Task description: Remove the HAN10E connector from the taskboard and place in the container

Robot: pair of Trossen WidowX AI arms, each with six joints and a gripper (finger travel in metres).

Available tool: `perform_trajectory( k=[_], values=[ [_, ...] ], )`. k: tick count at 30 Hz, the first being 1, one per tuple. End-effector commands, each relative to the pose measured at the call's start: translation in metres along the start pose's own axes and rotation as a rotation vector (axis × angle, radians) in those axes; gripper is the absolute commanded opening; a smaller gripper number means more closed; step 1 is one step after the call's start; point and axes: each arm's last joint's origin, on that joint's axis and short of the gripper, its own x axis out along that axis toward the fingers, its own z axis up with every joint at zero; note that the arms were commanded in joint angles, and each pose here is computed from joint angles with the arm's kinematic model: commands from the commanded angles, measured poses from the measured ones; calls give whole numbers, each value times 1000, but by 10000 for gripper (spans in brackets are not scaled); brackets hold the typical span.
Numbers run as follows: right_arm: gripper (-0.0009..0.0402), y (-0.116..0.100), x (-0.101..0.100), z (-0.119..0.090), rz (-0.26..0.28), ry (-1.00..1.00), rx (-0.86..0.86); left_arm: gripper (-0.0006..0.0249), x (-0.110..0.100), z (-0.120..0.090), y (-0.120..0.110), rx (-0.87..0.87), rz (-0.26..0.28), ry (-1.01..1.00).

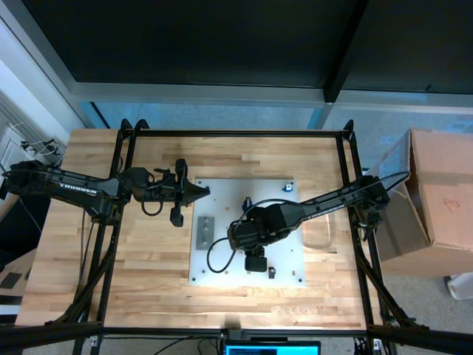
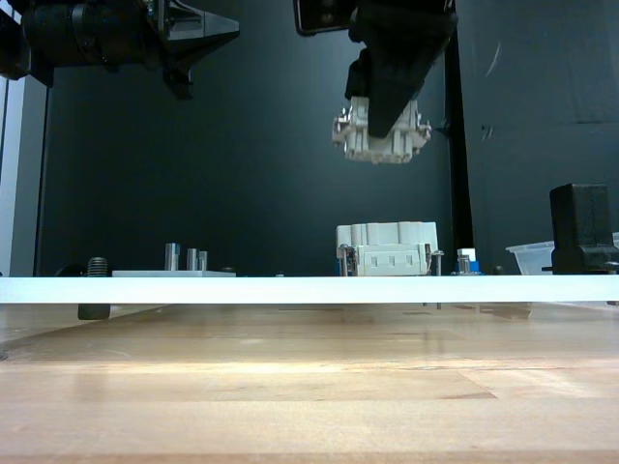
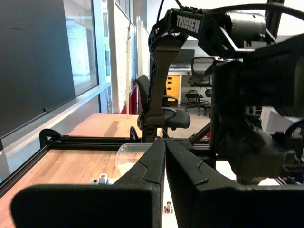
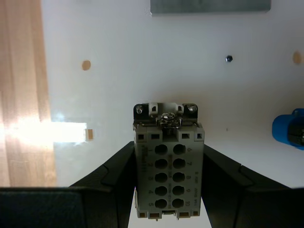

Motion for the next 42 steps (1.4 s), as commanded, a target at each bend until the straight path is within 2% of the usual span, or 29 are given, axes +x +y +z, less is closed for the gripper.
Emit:
perform_trajectory(
  k=[1, 8, 15, 22, 27, 31, 42],
  values=[
    [16, -1, -8, -1, 8, -16, -24, 0, 0, 0, 0, 0, 0, 0],
    [16, -5, -20, -14, 2, -5, -21, 0, 0, 0, 0, 0, 0, 0],
    [16, -17, -23, -47, -22, 36, 13, 0, 0, 0, 0, 0, 0, 0],
    [16, -29, -27, -80, -23, 36, 42, 0, 0, 0, 0, 0, 0, 0],
    [16, -36, -31, -99, -30, 31, 47, 0, 0, 0, 0, 0, 0, 0],
    [16, -42, -33, -114, -77, 22, 44, 0, 0, 0, 0, 0, 0, 0],
    [16, -55, -33, -151, -87, 35, 65, 0, 0, 0, 0, 0, 1, 0]
  ],
)
